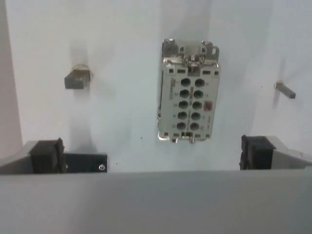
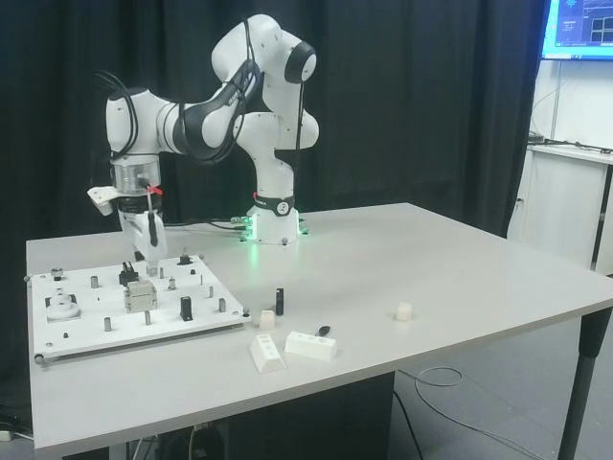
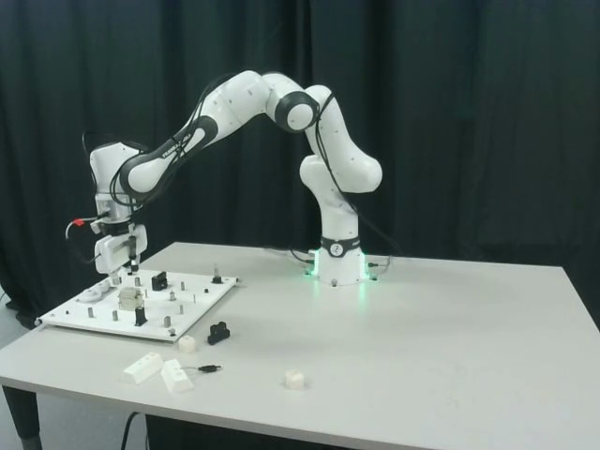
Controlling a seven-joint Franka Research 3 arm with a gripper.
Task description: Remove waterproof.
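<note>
Currently Listed: Connector on White Board, Jaws Above

Item: multi-pin connector (image 1: 188,90), the task's thing. Location: mounted on the white board (image 2: 211,311) at the tabletop's (image 2: 460,278) end farthest from the arm's base, among short pegs and small black fixtures. Position relative to the jaws (image 1: 151,153): directly beneath them and apart from them; in the wrist view it lies between the two black fingertips (image 1: 47,156), touching neither. Jaws: spread wide, holding nothing.

Appearance: grey rectangular housing, two columns of round sockets on its face, a metal clip bracket at one short end, small screws at the other. Stands upright off the board in both room views (image 3: 128,298).

Surroundings: one grey peg (image 1: 78,81) to one side of the connector, a thinner pin (image 1: 285,90) to the other, both well apart from it. Bare white board surrounds the housing on all sides. Off the board, near its edge, lie two white blocks (image 2: 292,348), a black clip (image 2: 280,299) and a small white cube (image 2: 403,310).
</note>
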